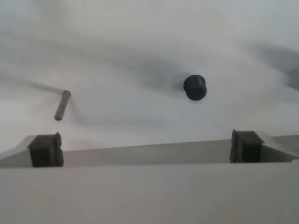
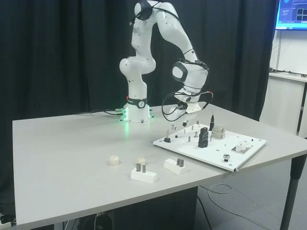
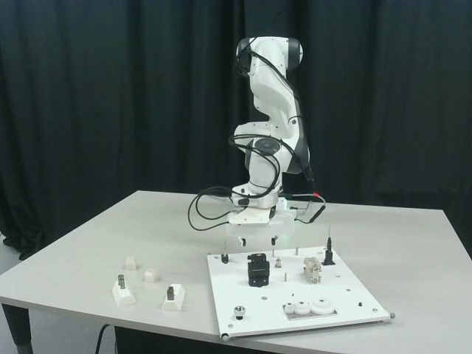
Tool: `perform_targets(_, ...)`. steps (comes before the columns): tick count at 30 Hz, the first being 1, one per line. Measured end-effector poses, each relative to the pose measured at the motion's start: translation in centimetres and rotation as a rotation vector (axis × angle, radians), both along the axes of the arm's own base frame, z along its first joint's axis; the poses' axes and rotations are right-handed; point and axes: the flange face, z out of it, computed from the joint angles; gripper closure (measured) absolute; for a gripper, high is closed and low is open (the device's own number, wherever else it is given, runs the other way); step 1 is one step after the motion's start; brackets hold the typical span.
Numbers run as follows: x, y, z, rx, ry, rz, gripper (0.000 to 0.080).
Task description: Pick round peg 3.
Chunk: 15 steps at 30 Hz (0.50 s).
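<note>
Wrist view looks down past both fingertips of the end effector (image 1: 145,148), which stand wide apart with nothing between them, so the end effector is released. Above them in the frame lies the white board (image 1: 140,42). Two things stand on it. Left of centre is a thin grey peg (image 1: 62,105), leaning in the picture with its long axis running from lower left to upper right, its top end uppermost. Right of centre is a short black knob (image 1: 195,87), round and squat.

If the thin grey pin is round peg 3, which I cannot confirm, it sits above and just inside the left fingertip (image 1: 45,150) in this frame, well off the midline between the fingers. The end effector would likely need to shift toward that side and descend so the peg stands between the fingers.

First room view shows the white arm (image 2: 158,28) bent over the far left corner of the board (image 2: 249,153) on the grey desk (image 2: 62,148), its end effector (image 2: 180,125) hovering apart from the small upright pins there. Second room view shows the same from the front: the end effector (image 3: 256,237) hangs above the board's (image 3: 221,310) rear edge, near centre frame.
</note>
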Motion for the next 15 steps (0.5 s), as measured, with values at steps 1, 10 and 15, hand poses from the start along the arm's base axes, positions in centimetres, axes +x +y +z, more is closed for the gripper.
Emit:
perform_targets(1, 0.01, 0.00, 0.01, 0.000, 0.000, 0.000, 0.0003)
perform_targets(10, 0.21, 0.06, 0.26, 0.002, -0.007, 0.001, 0.0003)
perform_targets(15, 0.26, 0.14, 0.49, 0.004, -0.011, 0.002, 0.0003)
